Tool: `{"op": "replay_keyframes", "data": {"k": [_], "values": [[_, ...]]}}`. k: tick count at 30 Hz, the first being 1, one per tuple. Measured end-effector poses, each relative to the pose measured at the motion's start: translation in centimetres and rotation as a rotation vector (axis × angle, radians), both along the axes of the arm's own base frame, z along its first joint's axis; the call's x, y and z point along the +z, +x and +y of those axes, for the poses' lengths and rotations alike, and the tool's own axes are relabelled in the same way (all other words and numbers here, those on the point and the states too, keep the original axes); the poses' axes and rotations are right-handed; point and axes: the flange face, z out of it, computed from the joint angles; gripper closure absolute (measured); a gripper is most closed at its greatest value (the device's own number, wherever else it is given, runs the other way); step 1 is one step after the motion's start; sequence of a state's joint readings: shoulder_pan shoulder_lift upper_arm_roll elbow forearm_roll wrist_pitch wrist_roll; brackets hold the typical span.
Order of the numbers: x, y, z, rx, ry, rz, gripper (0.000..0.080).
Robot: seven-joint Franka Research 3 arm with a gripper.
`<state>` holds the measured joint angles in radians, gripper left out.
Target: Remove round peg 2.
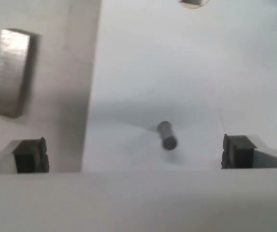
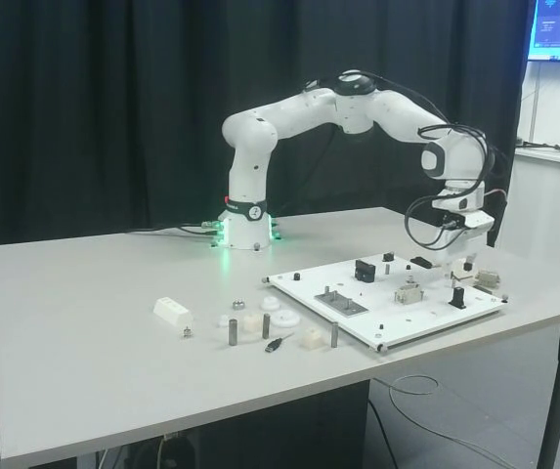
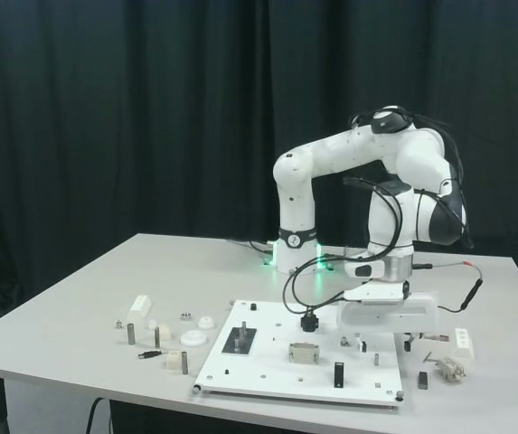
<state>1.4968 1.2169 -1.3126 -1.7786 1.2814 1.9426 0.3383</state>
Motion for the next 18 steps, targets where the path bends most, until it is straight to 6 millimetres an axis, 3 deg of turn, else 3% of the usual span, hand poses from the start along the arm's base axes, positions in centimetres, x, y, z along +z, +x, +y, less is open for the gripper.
{"op": "replay_keyframes", "data": {"k": [18], "values": [[-1.5,0.5,-1.3,-0.013,-0.006,0.026,0.0003]]}}
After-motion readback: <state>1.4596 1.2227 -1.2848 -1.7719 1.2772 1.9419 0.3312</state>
